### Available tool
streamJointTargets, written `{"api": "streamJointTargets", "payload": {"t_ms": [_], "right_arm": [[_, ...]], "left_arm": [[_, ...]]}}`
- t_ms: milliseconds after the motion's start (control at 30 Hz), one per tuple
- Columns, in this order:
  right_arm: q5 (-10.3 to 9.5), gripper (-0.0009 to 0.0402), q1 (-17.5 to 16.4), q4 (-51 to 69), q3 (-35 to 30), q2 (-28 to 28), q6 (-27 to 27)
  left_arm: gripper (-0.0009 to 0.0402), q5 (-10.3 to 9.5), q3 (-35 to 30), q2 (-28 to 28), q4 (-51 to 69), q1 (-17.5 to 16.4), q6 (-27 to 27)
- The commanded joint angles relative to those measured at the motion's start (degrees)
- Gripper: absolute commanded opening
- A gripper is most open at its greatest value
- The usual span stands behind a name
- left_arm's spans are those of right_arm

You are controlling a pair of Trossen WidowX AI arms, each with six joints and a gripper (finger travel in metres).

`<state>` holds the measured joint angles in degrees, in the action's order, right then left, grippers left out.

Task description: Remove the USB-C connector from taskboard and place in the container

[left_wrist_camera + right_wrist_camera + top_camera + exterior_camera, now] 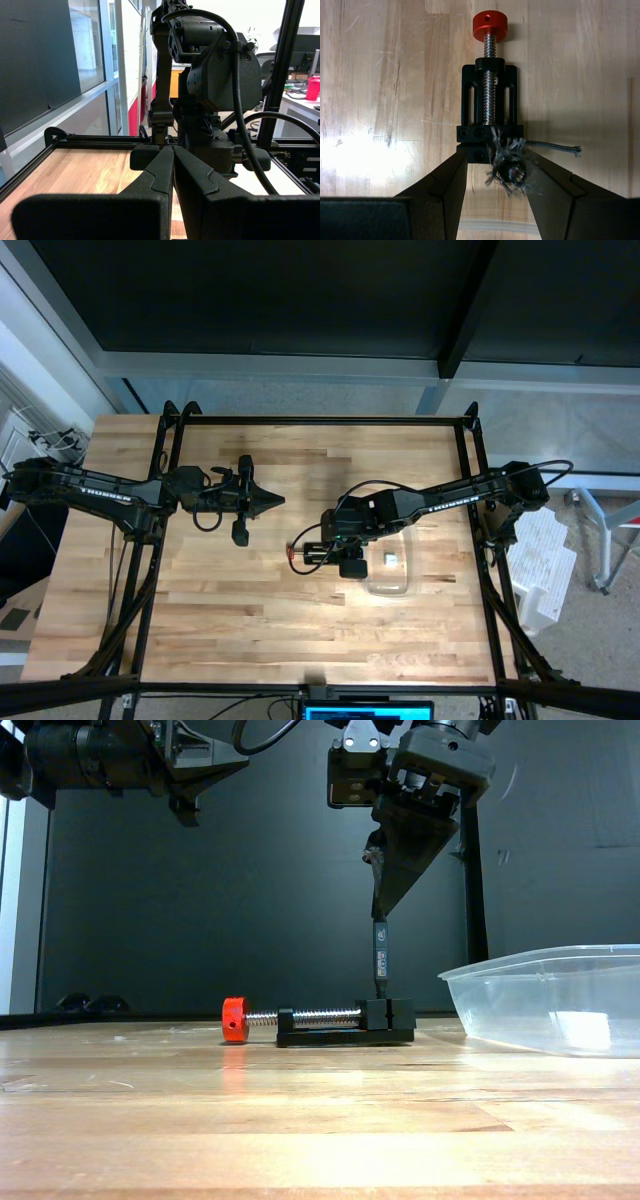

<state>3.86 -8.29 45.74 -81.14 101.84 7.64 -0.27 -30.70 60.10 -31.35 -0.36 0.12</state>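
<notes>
The left gripper [279, 501] hung parked at left, jaws pressed together, while the right gripper's [380, 912] spread jaws straddled the USB-C connector [380, 958] upright in the taskboard [345, 1022], so the next move was likely to pinch it, pull straight up, then carry it right to the container [540, 966].

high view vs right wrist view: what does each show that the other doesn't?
High only: the left gripper, fingers shut, parked over the table's left half; a small pale piece inside the container.
Right wrist only: the USB-C connector, frayed cable end up, standing in the taskboard between the right gripper's open fingers; the taskboard's screw thread.
Both: taskboard with its orange knob, right gripper over it, wooden table, container (only a sliver of rim in the wrist view).
</notes>
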Motion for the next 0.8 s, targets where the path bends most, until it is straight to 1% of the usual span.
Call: {"api": "streamJointTargets", "payload": {"t_ms": [33,567,800], "right_arm": [[1.07,0.0146,-0.1,0.0,0.3,0.0,-0.1],[1.14,0.0145,-0.4,-3.3,2.3,0.0,-0.1],[1.14,0.0124,-0.5,-3.7,2.4,0.0,-0.2]], "left_arm": [[0.0,0.02,0.0,0.0,0.0,0.0,0.0],[0.0,0.0,0.0,0.0,0.0,0.0,0.0],[0.0,0.02,0.0,0.0,0.0,0.0,0.0]]}}
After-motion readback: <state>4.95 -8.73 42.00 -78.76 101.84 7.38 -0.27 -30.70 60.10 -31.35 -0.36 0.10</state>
